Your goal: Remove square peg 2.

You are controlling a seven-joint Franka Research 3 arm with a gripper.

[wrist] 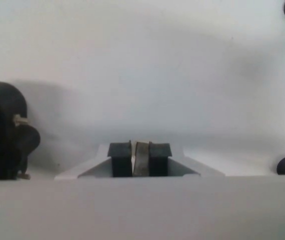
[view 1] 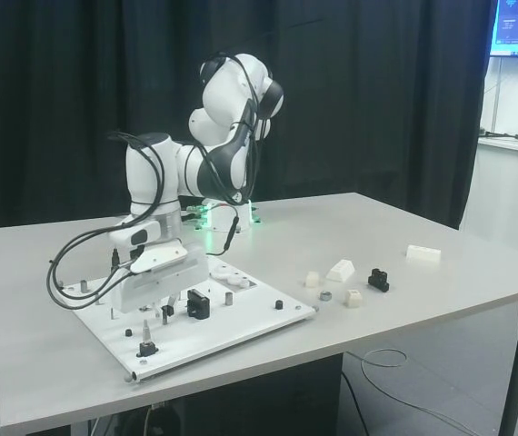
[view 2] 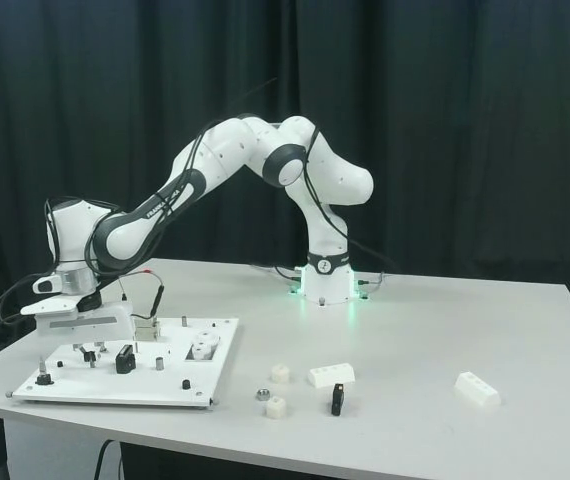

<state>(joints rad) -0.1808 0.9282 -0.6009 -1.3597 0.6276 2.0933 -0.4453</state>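
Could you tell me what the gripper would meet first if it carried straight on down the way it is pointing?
Most likely the white board. In the wrist view the gripper points down at its bare surface, fingers shut on a thin pale piece, probably the peg. Remaining height is unclear.

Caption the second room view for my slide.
White Franka arm lowers its gripper onto the white assembly board; small loose parts lie on the grey table.

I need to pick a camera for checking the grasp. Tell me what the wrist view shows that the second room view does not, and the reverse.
Wrist view only: the gripper shut on a thin peg, seen close.

Second room view only: the whole white arm, the loose blocks on the grey table, the black curtain.

Both: the white board.
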